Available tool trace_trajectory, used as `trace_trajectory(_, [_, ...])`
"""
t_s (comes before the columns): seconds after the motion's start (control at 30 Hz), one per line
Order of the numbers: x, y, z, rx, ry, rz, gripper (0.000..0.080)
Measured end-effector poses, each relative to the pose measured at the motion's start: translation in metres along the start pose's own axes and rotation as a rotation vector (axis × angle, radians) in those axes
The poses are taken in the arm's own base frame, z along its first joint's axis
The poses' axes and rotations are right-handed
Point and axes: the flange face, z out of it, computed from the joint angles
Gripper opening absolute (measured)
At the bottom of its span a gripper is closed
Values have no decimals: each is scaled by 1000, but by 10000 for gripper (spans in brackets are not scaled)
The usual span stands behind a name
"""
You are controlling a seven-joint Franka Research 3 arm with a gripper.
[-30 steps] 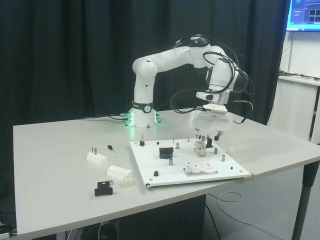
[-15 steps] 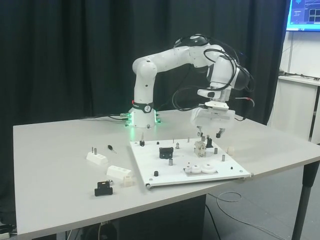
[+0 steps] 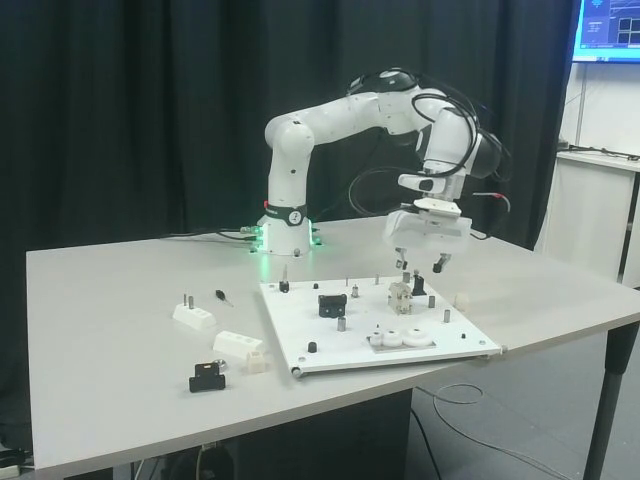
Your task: Pick square peg 2.
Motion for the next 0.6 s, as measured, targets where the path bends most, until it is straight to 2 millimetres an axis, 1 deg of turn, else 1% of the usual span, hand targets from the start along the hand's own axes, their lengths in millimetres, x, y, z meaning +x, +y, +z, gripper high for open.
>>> trace_trajectory(0.3, [12, 9, -10, -40, 39, -24, 800])
trace_trajectory(0.6, [37, 27, -16, -81, 77, -79, 800])
